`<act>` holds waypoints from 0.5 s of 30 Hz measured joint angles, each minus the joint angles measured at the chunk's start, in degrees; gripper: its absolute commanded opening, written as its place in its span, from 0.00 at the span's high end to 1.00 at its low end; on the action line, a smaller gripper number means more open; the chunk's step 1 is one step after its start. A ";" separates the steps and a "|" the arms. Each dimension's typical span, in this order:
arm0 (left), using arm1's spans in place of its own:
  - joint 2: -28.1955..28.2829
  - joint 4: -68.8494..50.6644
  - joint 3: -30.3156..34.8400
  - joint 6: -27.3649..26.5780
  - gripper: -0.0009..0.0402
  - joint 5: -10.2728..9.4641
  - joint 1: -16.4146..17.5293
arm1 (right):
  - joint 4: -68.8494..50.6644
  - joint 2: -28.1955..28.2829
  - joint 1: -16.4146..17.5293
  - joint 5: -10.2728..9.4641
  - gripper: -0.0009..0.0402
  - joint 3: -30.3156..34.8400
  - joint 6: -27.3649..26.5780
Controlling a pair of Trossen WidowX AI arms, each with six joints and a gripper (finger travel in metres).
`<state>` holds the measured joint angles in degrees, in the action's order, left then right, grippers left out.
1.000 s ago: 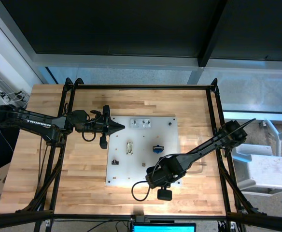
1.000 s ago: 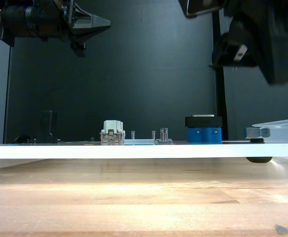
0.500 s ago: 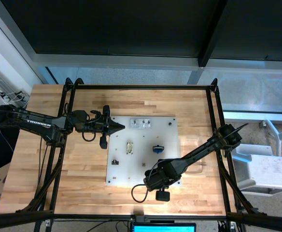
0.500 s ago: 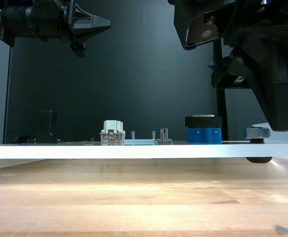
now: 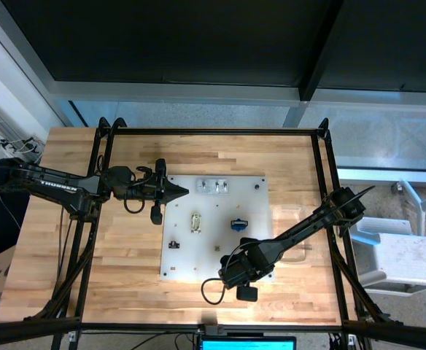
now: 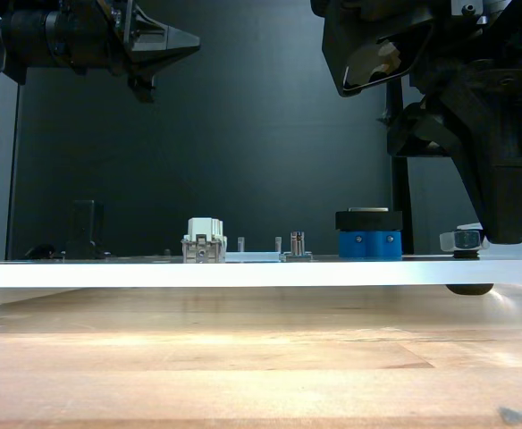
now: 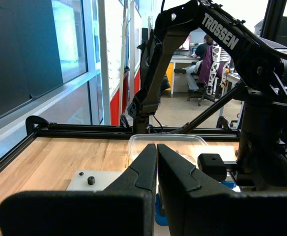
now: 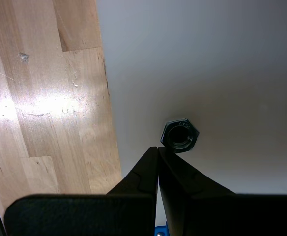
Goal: Unfasten the M12 fastener and place in the container
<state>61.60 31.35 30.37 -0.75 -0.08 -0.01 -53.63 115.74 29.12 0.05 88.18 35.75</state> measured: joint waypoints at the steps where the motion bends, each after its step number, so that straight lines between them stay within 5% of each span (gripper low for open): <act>1: 0.00 0.00 -0.02 0.00 0.98 0.00 0.00 | 0.00 -0.02 0.00 0.02 0.98 0.00 -0.02; 4: 0.00 0.00 0.00 -0.02 0.98 0.00 0.00 | -0.83 -0.28 -0.07 1.09 0.98 0.00 -0.28; 7: 0.00 0.00 -0.02 -0.02 0.98 0.00 0.00 | -5.46 -1.01 -0.11 10.91 0.98 -0.02 1.46; 9: 0.00 0.00 0.00 0.00 0.98 0.02 0.00 | -8.48 -1.73 -0.33 14.19 0.98 0.07 1.77; 15: 0.00 0.00 0.00 -0.02 0.98 0.02 0.00 | -9.79 -3.30 -0.02 13.53 0.98 0.15 1.92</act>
<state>61.60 31.35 30.37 -0.78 -0.05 -0.01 -63.42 112.44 29.10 13.58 88.33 37.67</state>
